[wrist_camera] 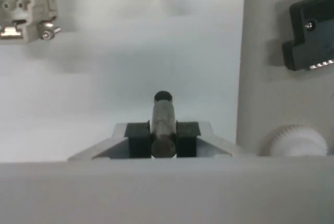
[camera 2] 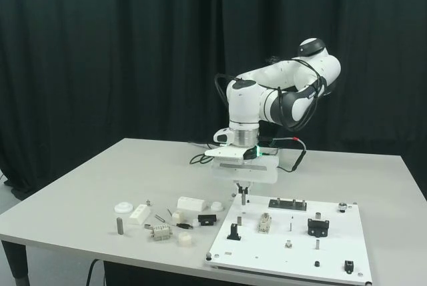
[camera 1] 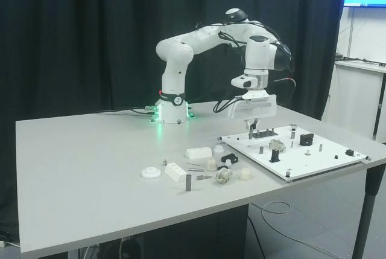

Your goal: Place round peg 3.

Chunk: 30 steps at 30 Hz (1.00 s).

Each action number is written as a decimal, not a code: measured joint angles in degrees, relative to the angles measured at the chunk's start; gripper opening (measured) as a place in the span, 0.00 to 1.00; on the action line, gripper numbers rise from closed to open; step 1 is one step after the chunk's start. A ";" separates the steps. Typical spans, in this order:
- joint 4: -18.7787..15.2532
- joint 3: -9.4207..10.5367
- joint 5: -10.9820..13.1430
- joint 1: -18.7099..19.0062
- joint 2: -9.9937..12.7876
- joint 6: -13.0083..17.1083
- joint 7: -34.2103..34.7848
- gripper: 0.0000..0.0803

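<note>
Pincer [wrist_camera: 163,141] — round peg [wrist_camera: 163,121] clamped

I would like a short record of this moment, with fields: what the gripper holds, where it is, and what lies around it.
gripper state: gripper shut on the round peg, held between the black pads
peg pose: upright, pointing down at the white board
gripper place: over the board's corner nearest the robot base
board parts: black connector and other small fixtures
loose parts on grey table: white gear, white blocks, small connectors
peg seated: not yet
</note>
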 joint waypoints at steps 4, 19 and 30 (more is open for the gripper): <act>0.00 -0.15 -0.20 0.12 0.00 -0.03 0.18 0.12; -0.03 -0.25 -0.44 0.21 0.00 -0.04 1.34 0.12; -0.05 -0.25 -0.44 0.20 0.01 0.09 1.95 0.12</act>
